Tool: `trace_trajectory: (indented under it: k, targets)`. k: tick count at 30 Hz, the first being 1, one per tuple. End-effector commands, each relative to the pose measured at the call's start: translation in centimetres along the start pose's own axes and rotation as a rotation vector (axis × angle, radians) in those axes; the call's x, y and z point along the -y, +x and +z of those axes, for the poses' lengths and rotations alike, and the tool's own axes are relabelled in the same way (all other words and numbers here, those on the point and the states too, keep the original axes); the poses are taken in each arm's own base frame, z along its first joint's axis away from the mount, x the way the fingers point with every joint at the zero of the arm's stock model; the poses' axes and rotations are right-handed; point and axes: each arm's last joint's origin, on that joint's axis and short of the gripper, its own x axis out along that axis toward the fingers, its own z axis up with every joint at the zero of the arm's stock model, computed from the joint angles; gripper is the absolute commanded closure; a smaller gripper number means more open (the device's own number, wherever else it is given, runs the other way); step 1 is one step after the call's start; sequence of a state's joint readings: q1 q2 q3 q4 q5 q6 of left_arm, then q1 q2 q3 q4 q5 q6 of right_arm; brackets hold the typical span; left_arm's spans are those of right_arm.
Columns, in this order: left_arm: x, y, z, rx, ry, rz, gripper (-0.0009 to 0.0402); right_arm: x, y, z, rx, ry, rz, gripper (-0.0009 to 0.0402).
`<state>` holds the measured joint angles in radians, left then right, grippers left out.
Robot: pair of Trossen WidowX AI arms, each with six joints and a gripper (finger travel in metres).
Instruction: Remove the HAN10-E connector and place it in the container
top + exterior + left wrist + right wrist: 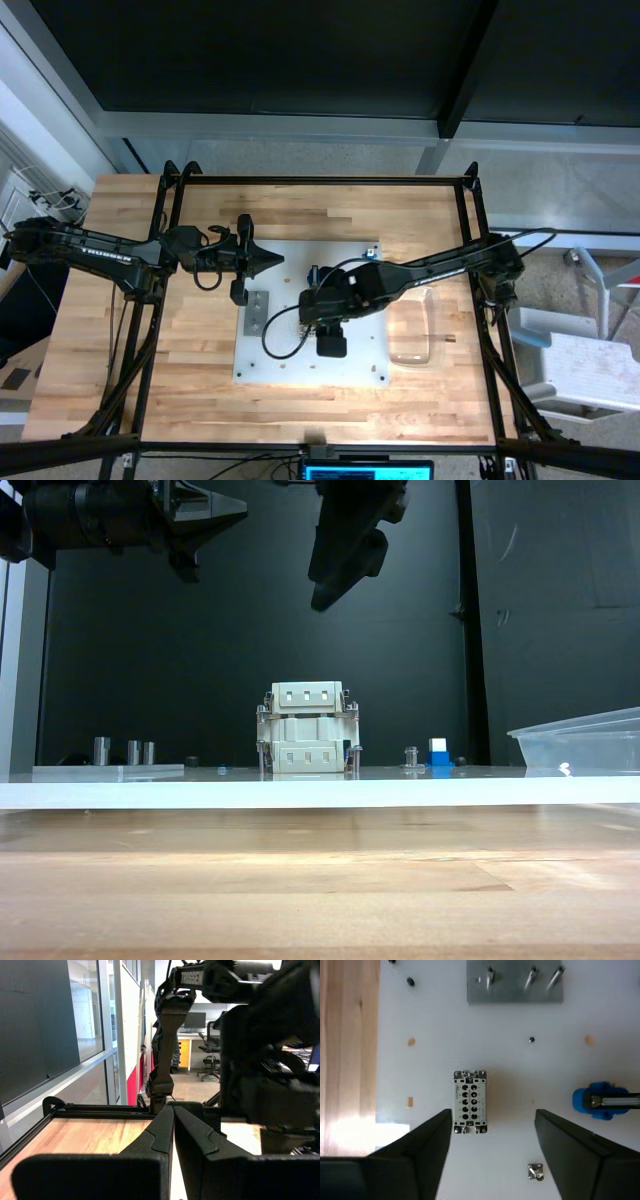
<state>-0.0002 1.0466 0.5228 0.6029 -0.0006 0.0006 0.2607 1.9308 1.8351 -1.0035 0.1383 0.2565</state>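
The HAN10-E connector (470, 1102), a pale grey-beige block with two rows of dark pins, stands on the white board (520, 1070). In the low view the connector (307, 730) sits upright mid-board. My right gripper (493, 1116) hangs well above it, open and holding nothing, with the connector closer to one finger than the other. The low view shows the right gripper (343, 555) high over the board. The container (412, 330), a shallow see-through tray, lies right of the board and looks empty. My left gripper (173, 1110) is shut and parked over the board's far left edge (262, 262).
A grey metal plate with upright pins (515, 982) lies on the board's left part (257, 313). A small blue clip (597, 1102) stands on the board, also seen in the low view (438, 752). A small screw fitting (536, 1171) sits close by. The black frame (320, 181) rings the table.
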Motion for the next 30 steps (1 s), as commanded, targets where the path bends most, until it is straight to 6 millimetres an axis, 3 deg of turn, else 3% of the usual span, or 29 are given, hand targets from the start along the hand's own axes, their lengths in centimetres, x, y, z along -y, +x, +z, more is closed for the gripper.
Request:
trace_trajectory:
  k: [1, 18, 30]
  targets:
    - [0.0, 0.0, 0.0, 0.000, 0.000, 0.000, 0.0393, -0.9, 0.5, 0.6, -0.034, -0.010, -0.003, 0.0130]
    - [0.0, 0.0, 0.0, 0.000, 0.000, 0.000, 0.0393, -2.3, 5.4, 0.6, -0.149, -0.060, -0.046, 0.0121]
    - [0.0, 0.0, 0.0, 0.000, 0.000, 0.000, 0.0393, -2.0, 7.0, 0.3, -0.166, -0.076, -0.050, 0.0121]
